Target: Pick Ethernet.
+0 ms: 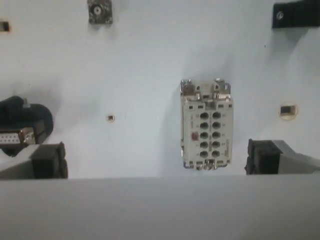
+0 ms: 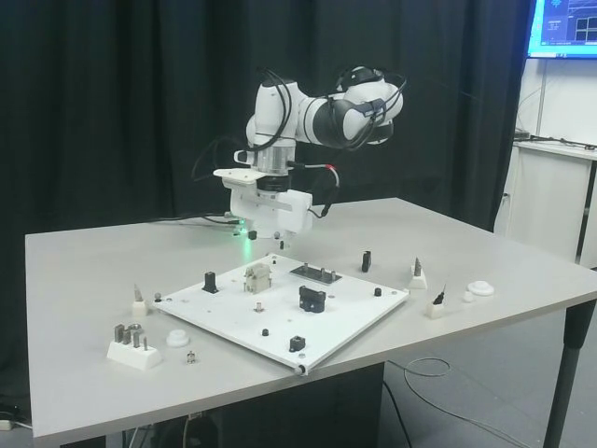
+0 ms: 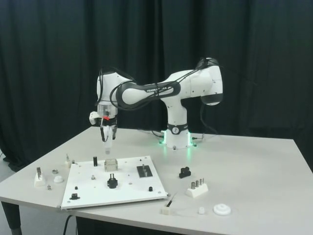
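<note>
My gripper [image 2: 277, 245] [image 3: 106, 148] hangs above the far side of the white board [image 2: 354, 313] [image 3: 127, 193], pointing straight down. In the wrist view its two black fingertips [image 1: 50, 160] stand wide apart, open, with nothing between them. Below and between them sits a white multi-pin connector block [image 1: 205, 127] [image 2: 256, 277] [image 3: 111, 164], mounted on the board. I cannot tell which part is the Ethernet one. A small socket [image 1: 287, 110] is set in the board beside the block.
On the board are a black-hooded D-sub plug [image 1: 17, 130], a metal coax socket [image 1: 100, 11], a black clamp [image 1: 295, 15], a grey plate [image 2: 320, 273] and a black knob [image 2: 312, 299]. White holders [image 2: 131, 347] [image 3: 196, 188] and small white discs [image 2: 480, 287] lie on the grey table.
</note>
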You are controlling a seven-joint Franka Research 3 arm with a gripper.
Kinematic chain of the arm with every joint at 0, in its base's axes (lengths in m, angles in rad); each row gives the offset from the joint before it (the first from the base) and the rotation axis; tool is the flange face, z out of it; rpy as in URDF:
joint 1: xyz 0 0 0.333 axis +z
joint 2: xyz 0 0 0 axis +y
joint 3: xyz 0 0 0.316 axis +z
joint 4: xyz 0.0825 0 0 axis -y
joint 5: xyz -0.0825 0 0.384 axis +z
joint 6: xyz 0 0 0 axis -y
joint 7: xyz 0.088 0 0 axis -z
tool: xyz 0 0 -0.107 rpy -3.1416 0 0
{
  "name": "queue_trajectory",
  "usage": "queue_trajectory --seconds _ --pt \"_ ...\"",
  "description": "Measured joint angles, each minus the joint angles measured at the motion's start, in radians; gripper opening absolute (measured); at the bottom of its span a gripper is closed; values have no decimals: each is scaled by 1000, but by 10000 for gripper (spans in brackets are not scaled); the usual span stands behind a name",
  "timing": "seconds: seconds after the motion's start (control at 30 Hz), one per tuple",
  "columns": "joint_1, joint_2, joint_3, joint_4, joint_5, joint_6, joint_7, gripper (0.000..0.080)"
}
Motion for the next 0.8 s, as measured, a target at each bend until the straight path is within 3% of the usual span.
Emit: queue_trajectory --seconds 0.43,0.8 --pt "-34 0 -4 0 -5 70 -92 800" --pt "-101 -2 -5 0 1 84 -216 800"
